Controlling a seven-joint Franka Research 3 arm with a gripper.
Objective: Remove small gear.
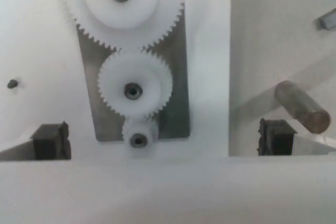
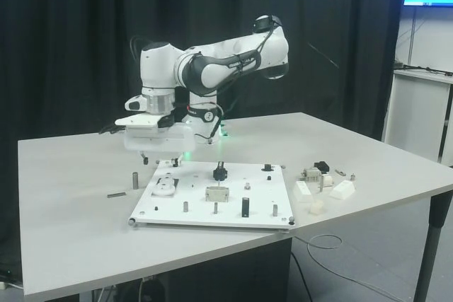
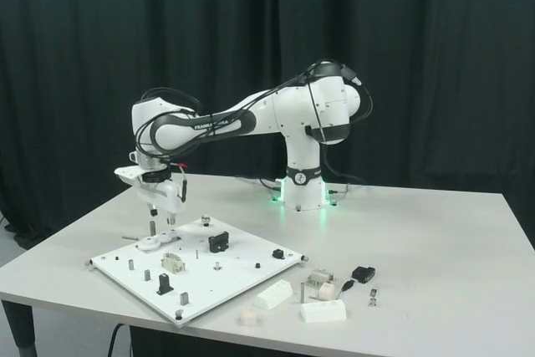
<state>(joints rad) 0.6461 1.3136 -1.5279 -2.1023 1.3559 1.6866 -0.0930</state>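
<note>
**Pincer Waits Above the Gears, Small Gear Not Out Yet**

Pincer (image 1: 163, 139) hangs over the gears with its two black fingertips (image 1: 51, 141) wide apart. It holds nothing. One fingertip sits on each side of the gear row, and neither one touches a gear.

Three white gears sit in a line on a grey metal plate (image 1: 176, 77). The big gear (image 1: 122, 3) is at one end. The middle gear (image 1: 134, 85) comes next, and its teeth mesh with the big one. The small gear (image 1: 138, 136) is at the other end, right up against the middle gear. It is on its peg and looks untouched. In the wrist view it lies between the two fingertips, closer to one of them than the other.

From the room views, the robot arm (image 3: 242, 123) reaches out and down over one corner of the white board (image 2: 233, 206), and the hand is just above the gears, not down on them.

So the job has hardly begun. The hand looks to be in about the right spot. What is left, I think: go down, pinch the small gear, and lift it straight up off its peg. The gear is tiny and sits tight by its neighbour, so the grab may need care.

A grey peg (image 1: 302, 106) stands off to the side, well away from the gears.
</note>
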